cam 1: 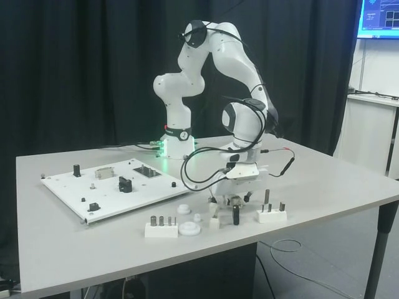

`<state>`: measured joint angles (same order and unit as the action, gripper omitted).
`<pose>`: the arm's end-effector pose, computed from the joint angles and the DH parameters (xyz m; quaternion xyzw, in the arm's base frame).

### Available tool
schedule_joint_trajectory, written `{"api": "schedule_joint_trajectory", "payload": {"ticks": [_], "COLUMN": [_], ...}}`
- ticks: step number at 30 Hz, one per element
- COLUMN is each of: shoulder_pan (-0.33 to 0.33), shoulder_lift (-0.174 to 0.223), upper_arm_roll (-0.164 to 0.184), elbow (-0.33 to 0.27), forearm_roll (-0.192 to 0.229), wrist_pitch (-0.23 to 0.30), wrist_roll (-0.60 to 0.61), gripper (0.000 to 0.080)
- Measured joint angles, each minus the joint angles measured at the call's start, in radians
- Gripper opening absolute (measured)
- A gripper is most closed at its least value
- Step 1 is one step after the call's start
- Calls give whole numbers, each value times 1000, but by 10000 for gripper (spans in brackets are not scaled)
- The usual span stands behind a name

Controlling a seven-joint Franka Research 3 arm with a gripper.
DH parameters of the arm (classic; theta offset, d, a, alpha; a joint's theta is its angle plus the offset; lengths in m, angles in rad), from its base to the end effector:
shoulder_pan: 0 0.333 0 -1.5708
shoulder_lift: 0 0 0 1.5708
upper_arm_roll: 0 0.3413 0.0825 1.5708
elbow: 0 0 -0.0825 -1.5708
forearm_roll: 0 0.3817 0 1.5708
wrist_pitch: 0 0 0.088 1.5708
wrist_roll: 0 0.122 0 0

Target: Pick waterproof.

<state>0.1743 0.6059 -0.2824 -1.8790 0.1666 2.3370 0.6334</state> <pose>0.6305 -0.0556 0.1941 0.9140 -0.4007 -0.0502 0.0390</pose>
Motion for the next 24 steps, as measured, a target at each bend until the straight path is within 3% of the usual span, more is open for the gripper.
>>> {"api": "schedule_joint_trajectory", "payload": {"ticks": [4, 5, 9, 10, 18, 20, 24], "shoulder_pan": [-3, -4, -7, -8, -9, -9, -9], "shoulder_lift": [0, 0, 0, 0, -1, -2, -9], "upper_arm_roll": [0, 0, 0, 0, 0, 0, 0], "elbow": [0, 0, 1, 2, 16, 23, 37], "forearm_roll": [4, 4, 6, 7, 9, 9, 9], "wrist_pitch": [0, 0, 0, 0, -5, -13, -39], "wrist_roll": [0, 0, 0, 0, -2, -3, -3], "gripper": [703, 538, 538, 354, 354, 314, 314]}}
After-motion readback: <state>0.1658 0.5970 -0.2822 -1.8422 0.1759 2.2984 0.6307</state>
